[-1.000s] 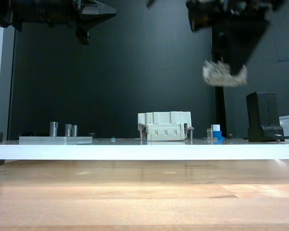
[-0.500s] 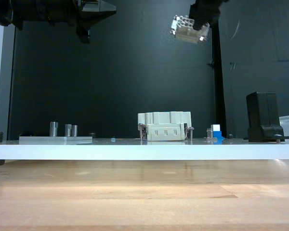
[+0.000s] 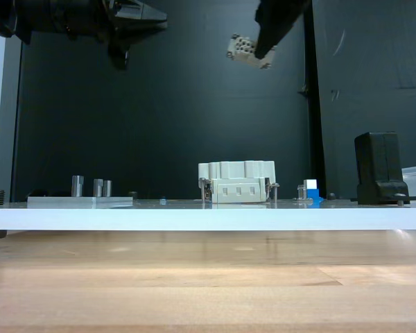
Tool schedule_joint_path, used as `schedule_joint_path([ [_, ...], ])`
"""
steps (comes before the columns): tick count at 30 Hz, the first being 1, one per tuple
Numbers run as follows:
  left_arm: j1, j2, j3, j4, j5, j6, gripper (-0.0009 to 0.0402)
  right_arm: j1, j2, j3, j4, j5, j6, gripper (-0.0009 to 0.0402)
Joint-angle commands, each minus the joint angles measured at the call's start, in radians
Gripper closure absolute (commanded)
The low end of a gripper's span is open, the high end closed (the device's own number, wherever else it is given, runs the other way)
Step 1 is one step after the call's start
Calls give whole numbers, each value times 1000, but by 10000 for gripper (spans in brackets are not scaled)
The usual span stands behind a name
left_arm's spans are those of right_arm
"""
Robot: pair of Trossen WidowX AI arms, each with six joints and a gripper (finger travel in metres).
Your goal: Pick the HAN10E connector and install in the HAN10E hub
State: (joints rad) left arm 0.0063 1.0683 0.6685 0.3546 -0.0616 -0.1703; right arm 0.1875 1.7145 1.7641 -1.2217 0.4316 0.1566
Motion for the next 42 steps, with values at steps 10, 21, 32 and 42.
schedule_joint_path([
  [10, 0, 0, 0, -19, -10, -135, 244, 0, 170, 237, -82, 169, -141, 315],
  [21, 4, 0, 0, -40, -118, -610, 161, 0, 279, 411, -132, 215, -162, 315],
  [32, 5, 32, 22, -35, -112, -687, 124, -3, 291, 452, -126, 201, -161, 315],
  [42, 5, 152, 122, -40, -67, -687, 110, -11, 291, 435, -121, 201, -163, 315],
])
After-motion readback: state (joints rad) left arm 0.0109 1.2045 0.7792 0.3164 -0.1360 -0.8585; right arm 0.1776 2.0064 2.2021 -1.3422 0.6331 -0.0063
